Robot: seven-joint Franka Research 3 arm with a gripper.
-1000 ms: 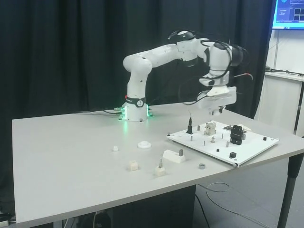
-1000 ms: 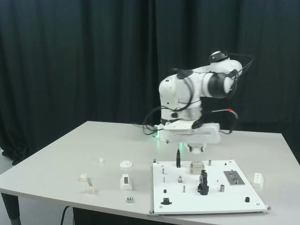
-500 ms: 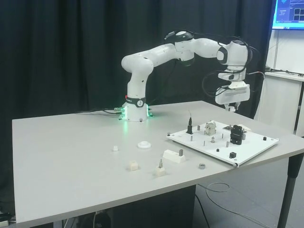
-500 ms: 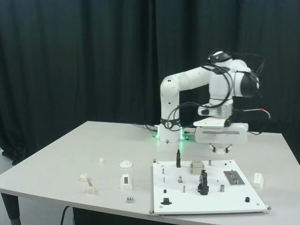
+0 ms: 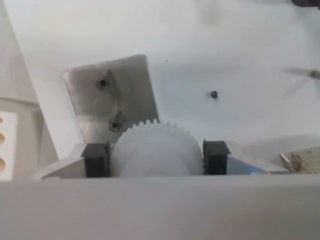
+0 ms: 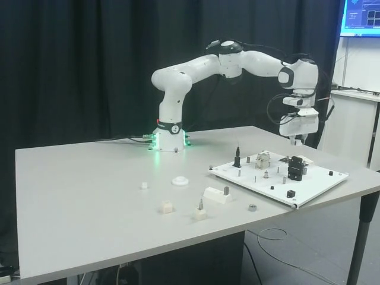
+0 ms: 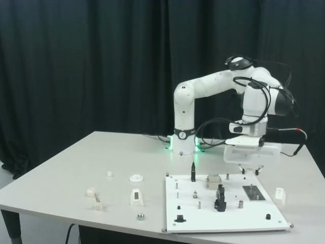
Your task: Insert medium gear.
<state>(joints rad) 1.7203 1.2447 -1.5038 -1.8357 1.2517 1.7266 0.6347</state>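
Above the plate, the gripper pinches the gear; pegs sit at eleven o'clock. Centre its bore first, then lower squarely.

White arm reaches above white board.

Arm: white casing, black cabling along the forearm, green light at its base. Table: plain grey. Board: white, dotted with small black and grey fixtures. Metal plate: grey, two dark holes. Gear: white, toothed edge. Finger pads: black. Curtain: black, vertical folds.
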